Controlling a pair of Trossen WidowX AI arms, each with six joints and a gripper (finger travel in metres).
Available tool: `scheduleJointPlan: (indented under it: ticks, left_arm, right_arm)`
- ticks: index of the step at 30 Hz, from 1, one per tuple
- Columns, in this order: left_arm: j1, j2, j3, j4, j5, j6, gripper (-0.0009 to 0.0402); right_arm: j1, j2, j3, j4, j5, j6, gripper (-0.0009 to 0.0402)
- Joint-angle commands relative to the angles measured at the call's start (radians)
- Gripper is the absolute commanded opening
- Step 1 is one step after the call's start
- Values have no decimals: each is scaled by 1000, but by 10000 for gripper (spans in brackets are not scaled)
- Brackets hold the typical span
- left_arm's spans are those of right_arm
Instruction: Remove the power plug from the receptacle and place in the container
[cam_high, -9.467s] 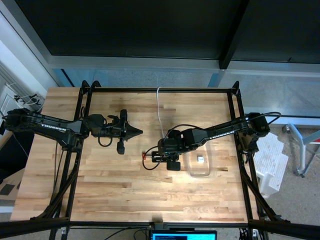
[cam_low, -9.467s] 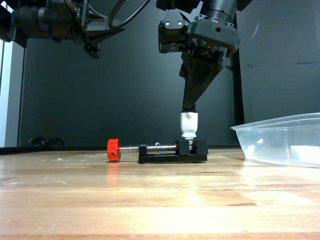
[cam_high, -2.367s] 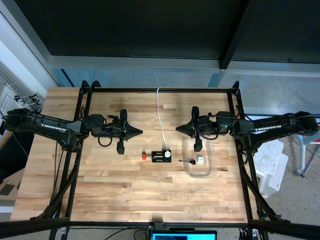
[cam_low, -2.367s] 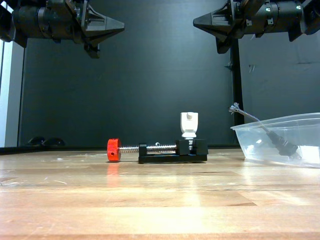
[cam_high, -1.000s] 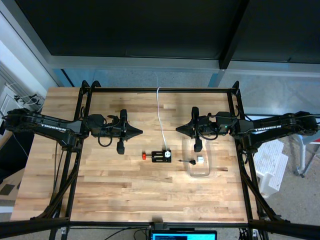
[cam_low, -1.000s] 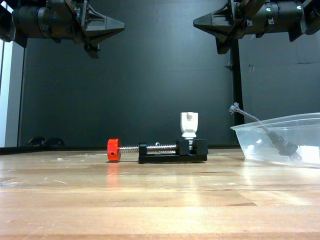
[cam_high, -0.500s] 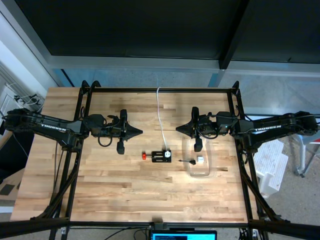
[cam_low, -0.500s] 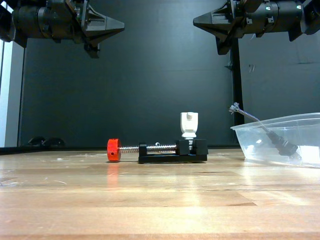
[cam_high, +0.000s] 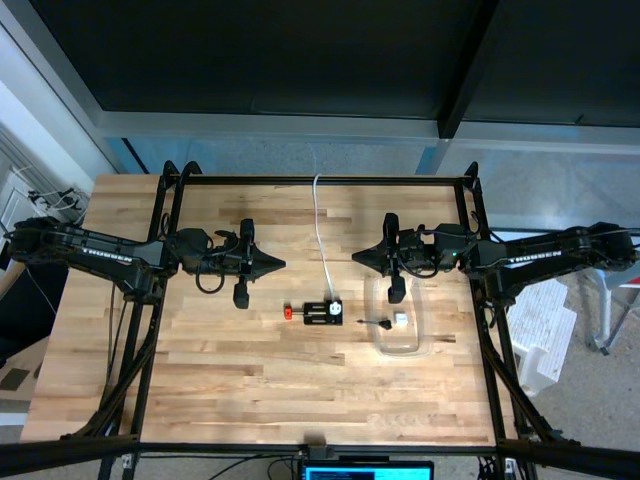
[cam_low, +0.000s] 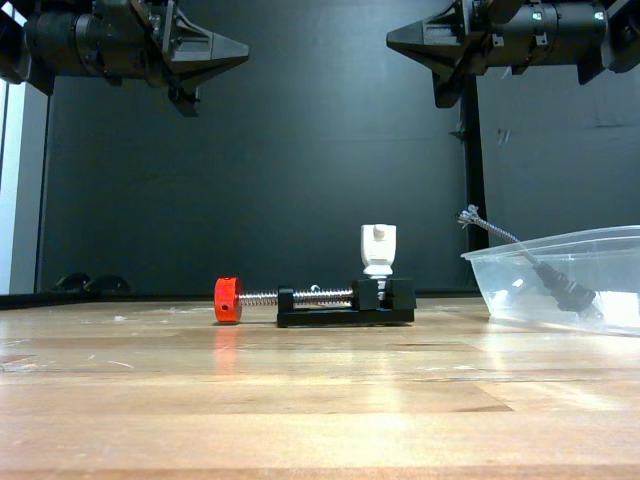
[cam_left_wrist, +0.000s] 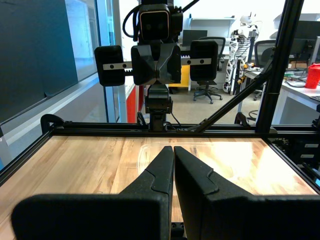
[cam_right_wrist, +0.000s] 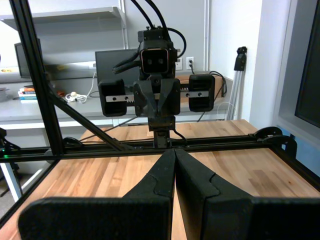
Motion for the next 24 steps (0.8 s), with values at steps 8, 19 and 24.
scheduleJointPlan:
  ticks: [8,19,24]
  left_arm:
    - [0,0,0,0,0,0,0]
    - [0,0,0,0,0,0,0]
    - [0,0,0,0,0,0,0]
  right_arm:
    - [2,0,-6,-3,-3,2,0]
    - [2,0,-5,-4,-4,0,0]
    - [2,0,-5,-6,-2,-1,0]
